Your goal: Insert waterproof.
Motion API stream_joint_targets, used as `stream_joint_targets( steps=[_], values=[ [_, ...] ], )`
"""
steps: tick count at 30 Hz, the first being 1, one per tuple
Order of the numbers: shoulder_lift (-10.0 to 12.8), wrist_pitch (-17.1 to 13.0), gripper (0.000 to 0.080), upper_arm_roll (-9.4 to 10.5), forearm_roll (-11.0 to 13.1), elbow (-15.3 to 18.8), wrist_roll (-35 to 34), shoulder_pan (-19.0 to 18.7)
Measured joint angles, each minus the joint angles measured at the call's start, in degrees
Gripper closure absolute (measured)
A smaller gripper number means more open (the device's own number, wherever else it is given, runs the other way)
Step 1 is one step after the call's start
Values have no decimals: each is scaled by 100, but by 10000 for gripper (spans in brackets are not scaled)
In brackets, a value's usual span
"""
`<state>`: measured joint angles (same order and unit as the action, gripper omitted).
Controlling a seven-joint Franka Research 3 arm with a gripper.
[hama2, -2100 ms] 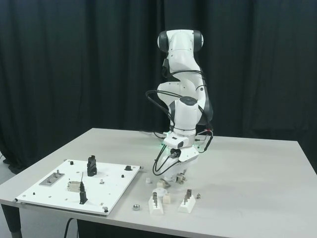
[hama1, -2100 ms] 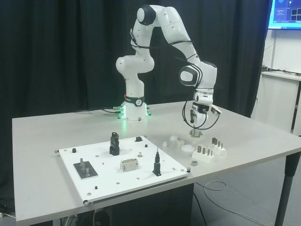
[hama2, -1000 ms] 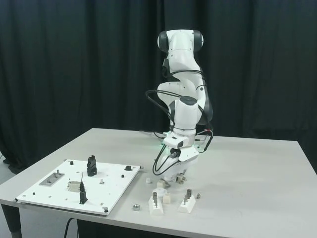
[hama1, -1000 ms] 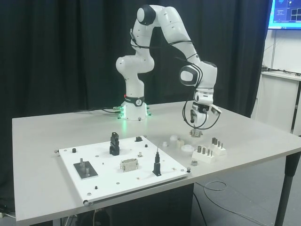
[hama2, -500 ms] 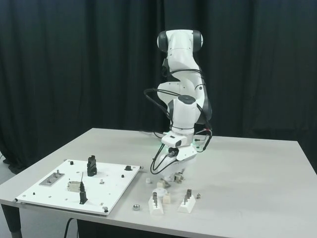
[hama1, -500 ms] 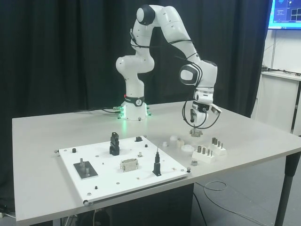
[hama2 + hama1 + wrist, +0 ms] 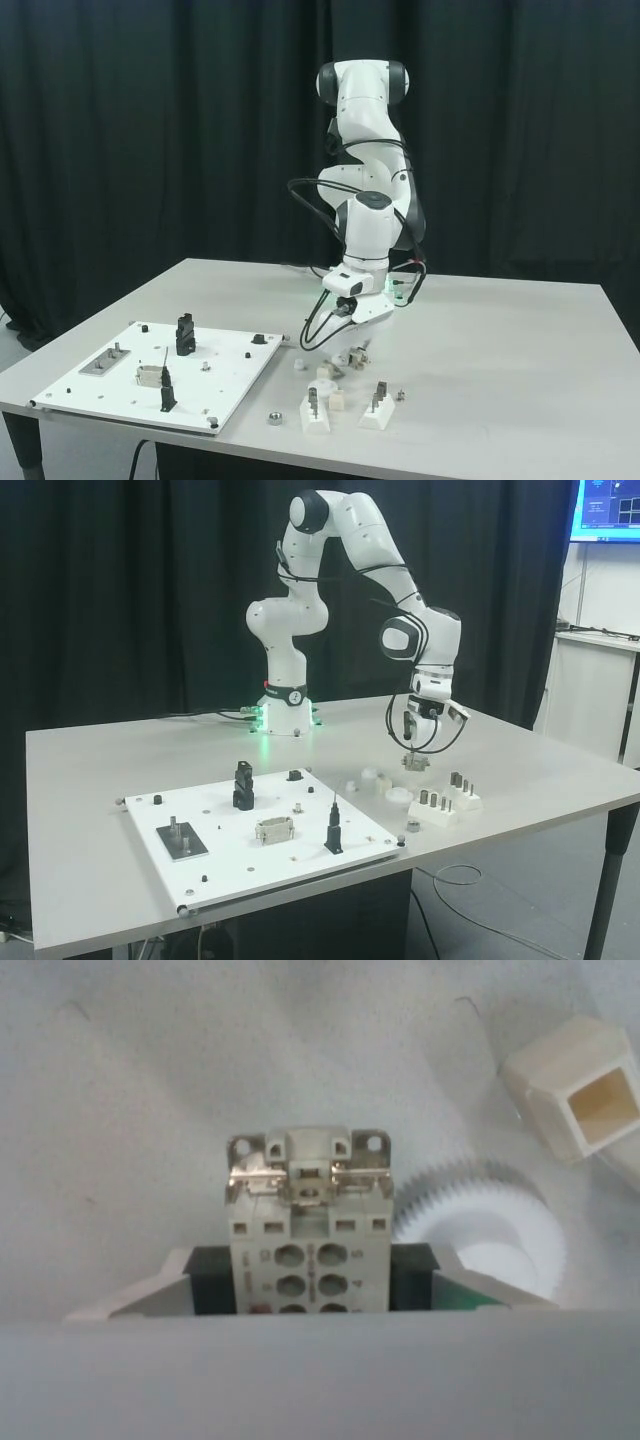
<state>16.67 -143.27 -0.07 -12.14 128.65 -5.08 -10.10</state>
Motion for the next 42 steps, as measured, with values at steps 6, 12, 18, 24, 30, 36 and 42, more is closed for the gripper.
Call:
stream_joint_targets(
  steps=[6,12,18,24,30,36,42],
  values=[
    [4,-1,490,0,0,-7,0,14],
    [45,-23,490,0,0,-30,0,25],
    [107,-41,490,0,-3,-88,147,53],
    [112,48,490,-35,-44,-216,619,129],
    [110,421,490,-53,-88,-520,963,268],
    [108,907,490,-57,-176,-928,1575,452],
    [109,1293,490,-68,-255,-1330,2170,670]
  ],
)
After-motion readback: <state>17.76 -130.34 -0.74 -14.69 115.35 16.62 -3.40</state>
